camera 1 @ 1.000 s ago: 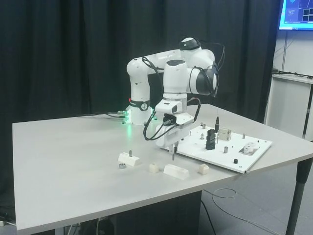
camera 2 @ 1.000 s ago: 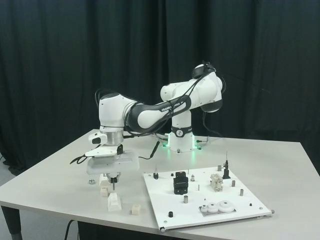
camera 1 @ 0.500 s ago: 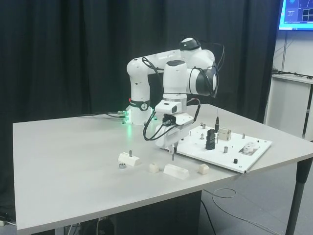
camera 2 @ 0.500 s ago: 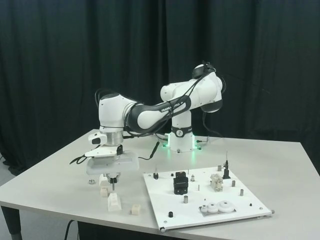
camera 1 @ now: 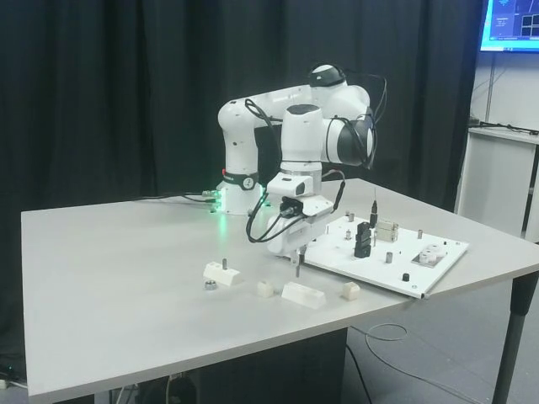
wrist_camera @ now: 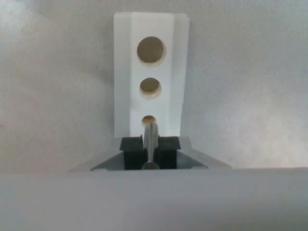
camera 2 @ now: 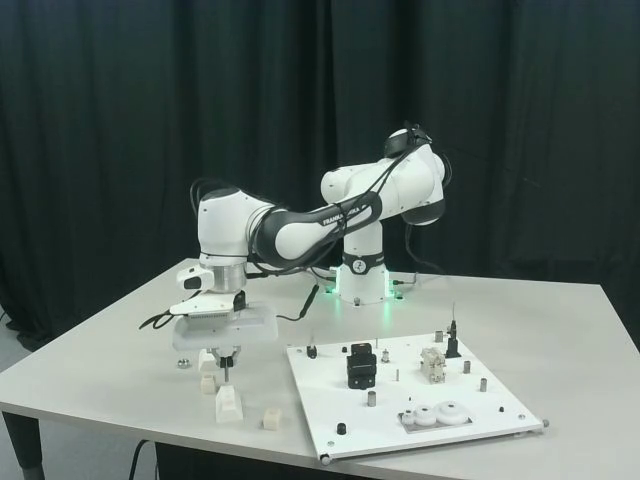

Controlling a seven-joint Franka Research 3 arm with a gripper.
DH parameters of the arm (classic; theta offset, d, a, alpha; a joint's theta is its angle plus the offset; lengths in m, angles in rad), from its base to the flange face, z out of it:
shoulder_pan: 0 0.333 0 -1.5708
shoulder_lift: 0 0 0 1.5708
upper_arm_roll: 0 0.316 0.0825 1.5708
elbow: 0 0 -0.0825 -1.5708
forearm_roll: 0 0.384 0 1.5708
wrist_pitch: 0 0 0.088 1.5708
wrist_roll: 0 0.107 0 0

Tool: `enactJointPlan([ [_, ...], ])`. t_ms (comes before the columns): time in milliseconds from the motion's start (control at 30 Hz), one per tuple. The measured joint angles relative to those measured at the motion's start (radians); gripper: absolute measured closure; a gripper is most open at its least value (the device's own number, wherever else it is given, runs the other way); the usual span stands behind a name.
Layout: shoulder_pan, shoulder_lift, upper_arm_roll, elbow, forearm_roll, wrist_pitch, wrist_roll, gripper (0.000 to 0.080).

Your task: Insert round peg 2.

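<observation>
The hand gripped the round peg above the white block, its holes unfilled; insertion remained.

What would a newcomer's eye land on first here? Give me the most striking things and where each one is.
First, the white robot arm, bent down over the near part of the grey table. Its pincer is shut on a thin metal peg, held upright above a small white block with three round holes in a row. Beside it lies a white board dotted with small fittings, and green lights glow at the arm's base.
</observation>
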Motion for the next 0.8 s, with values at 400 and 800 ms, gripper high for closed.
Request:
enactJointPlan([
  [400, 0.0, 0.0, 0.005, 0.0, 0.0, 0.008, 0.0, 0.0741],
  [800, 0.024, -0.003, -0.009, -0.017, 0.0, -0.039, 0.0, 0.0741],
])
